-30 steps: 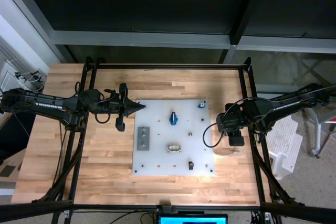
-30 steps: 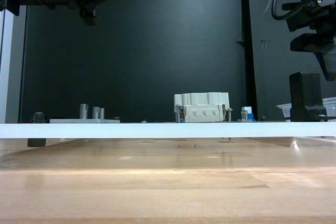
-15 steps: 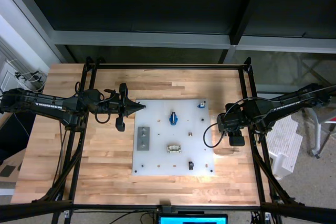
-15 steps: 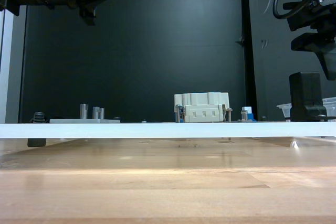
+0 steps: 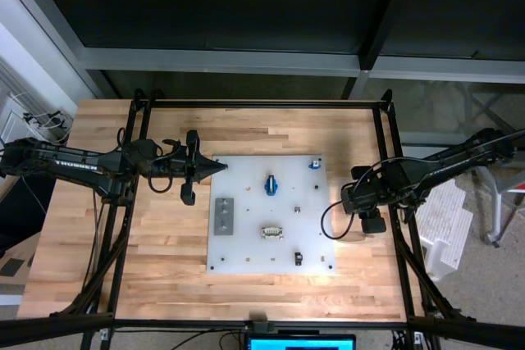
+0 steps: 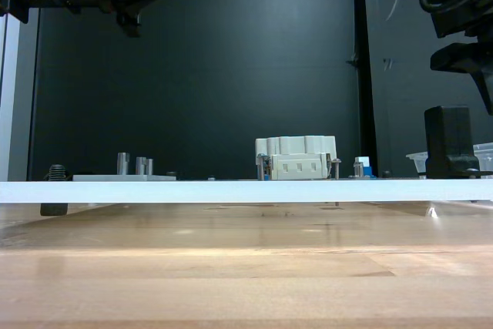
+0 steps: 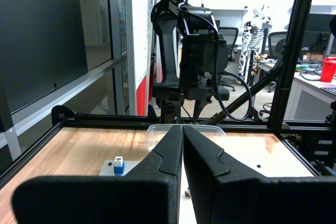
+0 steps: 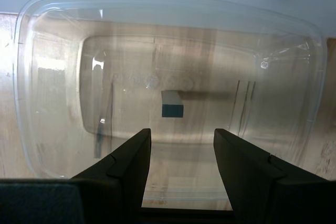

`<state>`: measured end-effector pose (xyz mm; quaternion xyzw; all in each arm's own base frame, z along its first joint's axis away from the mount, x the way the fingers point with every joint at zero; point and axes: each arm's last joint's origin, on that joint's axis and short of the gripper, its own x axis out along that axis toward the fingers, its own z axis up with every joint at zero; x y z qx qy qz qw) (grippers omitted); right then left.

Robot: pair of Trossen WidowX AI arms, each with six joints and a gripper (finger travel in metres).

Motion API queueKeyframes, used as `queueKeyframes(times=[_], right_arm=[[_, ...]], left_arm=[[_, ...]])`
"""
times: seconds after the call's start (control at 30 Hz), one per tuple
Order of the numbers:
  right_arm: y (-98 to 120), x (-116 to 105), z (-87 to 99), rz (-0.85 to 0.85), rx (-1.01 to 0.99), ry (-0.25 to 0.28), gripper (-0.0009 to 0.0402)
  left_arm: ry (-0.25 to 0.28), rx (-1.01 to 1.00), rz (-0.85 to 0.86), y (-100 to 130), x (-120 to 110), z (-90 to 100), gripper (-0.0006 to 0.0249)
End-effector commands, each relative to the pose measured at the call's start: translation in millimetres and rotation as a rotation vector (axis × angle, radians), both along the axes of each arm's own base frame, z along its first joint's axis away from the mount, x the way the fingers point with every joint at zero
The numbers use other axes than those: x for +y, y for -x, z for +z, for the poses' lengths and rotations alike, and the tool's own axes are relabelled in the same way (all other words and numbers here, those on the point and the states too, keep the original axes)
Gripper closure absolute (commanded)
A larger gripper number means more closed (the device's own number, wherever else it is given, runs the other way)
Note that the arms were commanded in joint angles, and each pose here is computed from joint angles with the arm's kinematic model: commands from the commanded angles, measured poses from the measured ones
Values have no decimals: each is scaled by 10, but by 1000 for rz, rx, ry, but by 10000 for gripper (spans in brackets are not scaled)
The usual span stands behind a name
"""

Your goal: Pick the 16mm bar and install on taskboard

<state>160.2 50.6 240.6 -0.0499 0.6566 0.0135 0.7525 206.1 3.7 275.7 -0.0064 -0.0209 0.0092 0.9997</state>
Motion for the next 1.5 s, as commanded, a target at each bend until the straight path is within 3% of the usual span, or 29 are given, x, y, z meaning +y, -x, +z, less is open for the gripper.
queueKeyframes(times=[0.03, 0.37, 0.97, 1.5], right_arm=[[-3, 2, -4, 0, -3, 1, 228], [4, 3, -20, 2, 2, 2, 228], [11, 8, -382, 5, -19, -7, 228], [-14, 19, -477, -20, 6, -10, 228]], left_arm=[[0, 0, 0, -1, 1, 1, 243], [0, 0, 0, -1, 1, 1, 243], [0, 0, 0, -1, 0, 1, 243], [0, 0, 0, -1, 1, 1, 243]])
